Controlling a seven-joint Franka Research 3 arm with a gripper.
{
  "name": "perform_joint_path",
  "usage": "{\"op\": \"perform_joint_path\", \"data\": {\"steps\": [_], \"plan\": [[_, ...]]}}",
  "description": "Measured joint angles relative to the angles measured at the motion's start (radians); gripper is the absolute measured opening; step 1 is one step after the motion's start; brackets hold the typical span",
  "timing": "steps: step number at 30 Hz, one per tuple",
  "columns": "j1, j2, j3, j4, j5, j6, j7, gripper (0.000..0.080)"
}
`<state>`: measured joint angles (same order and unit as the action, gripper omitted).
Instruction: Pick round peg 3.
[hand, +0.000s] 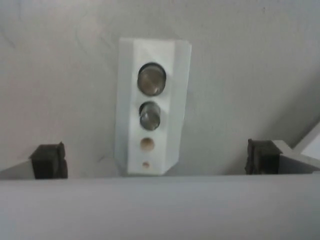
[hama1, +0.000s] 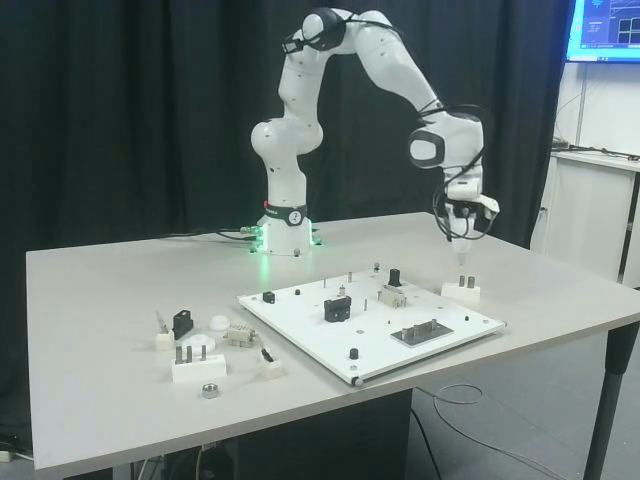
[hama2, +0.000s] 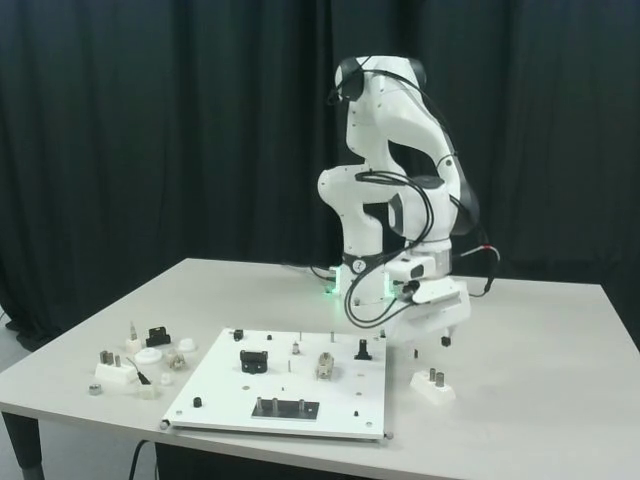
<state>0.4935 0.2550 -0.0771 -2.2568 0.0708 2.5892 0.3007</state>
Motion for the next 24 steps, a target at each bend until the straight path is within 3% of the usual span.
{"op": "perform_joint_path", "data": {"steps": [12,24], "plan": [[-0.003,0.092,-0.001,0.061,0.002,-0.002,0.001,0.08],[-0.001,0.127,0.012,0.066,0.017,-0.002,0.001,0.08]]}}
